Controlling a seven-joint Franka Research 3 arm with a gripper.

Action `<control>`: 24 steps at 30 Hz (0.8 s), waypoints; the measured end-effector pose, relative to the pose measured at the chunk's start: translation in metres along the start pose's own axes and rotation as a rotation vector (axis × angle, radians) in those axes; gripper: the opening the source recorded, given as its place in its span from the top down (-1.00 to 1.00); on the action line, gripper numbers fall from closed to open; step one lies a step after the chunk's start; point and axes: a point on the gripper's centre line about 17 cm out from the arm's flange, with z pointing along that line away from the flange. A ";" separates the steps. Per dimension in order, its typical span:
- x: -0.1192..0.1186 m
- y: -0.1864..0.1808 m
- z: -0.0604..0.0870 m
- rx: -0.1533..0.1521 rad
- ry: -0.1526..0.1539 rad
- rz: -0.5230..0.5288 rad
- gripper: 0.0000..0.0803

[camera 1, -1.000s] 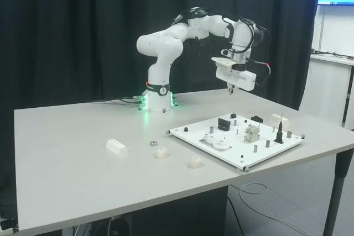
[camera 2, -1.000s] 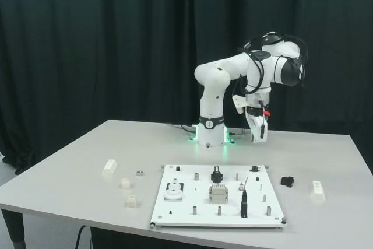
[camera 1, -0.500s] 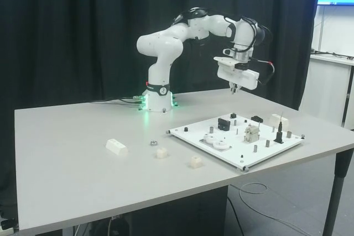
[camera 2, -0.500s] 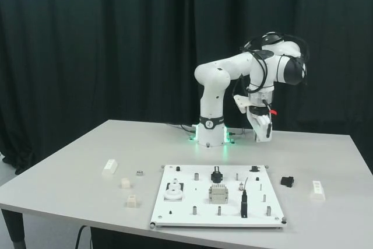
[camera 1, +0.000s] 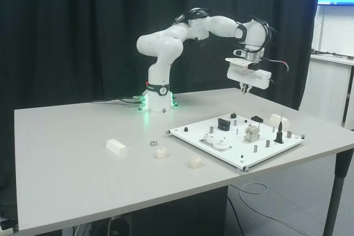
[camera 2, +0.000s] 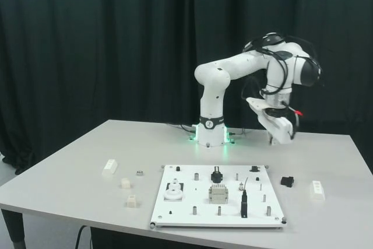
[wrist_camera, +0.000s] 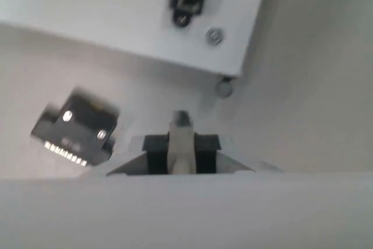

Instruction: Place Ethernet.

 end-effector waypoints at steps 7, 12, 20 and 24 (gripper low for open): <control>-0.028 -0.020 0.013 0.009 0.030 -0.084 0.80; -0.042 -0.033 0.024 0.017 0.063 -0.173 0.80; -0.054 -0.050 0.041 0.038 0.107 -0.315 0.80; -0.059 -0.056 0.048 0.054 0.115 -0.367 0.80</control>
